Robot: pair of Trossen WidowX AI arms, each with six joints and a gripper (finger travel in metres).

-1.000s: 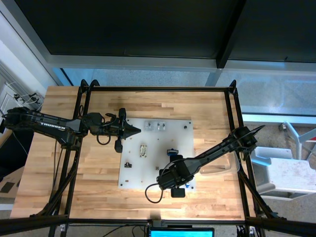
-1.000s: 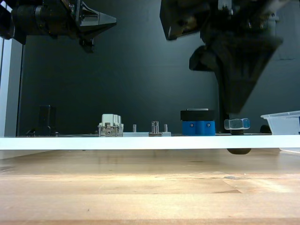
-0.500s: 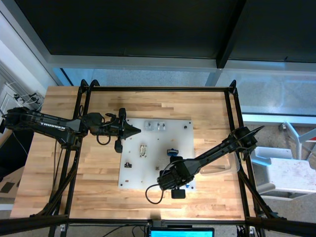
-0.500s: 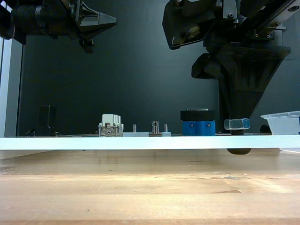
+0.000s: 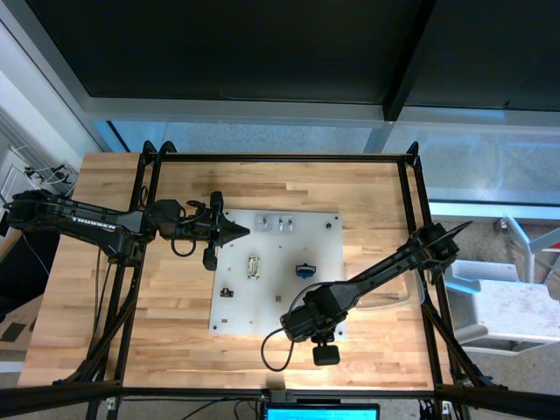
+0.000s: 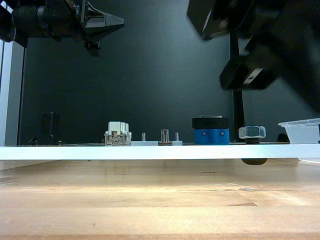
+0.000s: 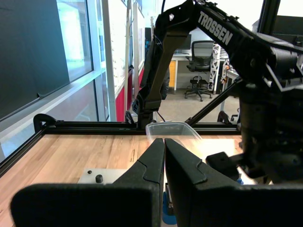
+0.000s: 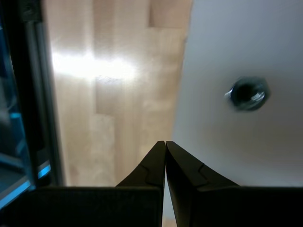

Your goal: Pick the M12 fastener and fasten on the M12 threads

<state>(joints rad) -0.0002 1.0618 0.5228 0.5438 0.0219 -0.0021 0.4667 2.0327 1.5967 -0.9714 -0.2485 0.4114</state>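
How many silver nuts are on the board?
1. The silver nut sits on its stud near the board's near right edge; the right arm may hide others. Right gripper, jaws shut, hovers above the board's near edge; left gripper, jaws shut, hangs over its far left edge.

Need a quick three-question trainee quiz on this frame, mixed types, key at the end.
1. True or false: the right gripper holds the nut.
2. Where does the nut sit? A) in the clear tray B) on its stud C) on the bare wooden table
3. Fill in: the left gripper hangs above the white board's far ____ corner.
Key: 1 false, it is shut on nothing, apart from the nut. 2 B. 3 left.
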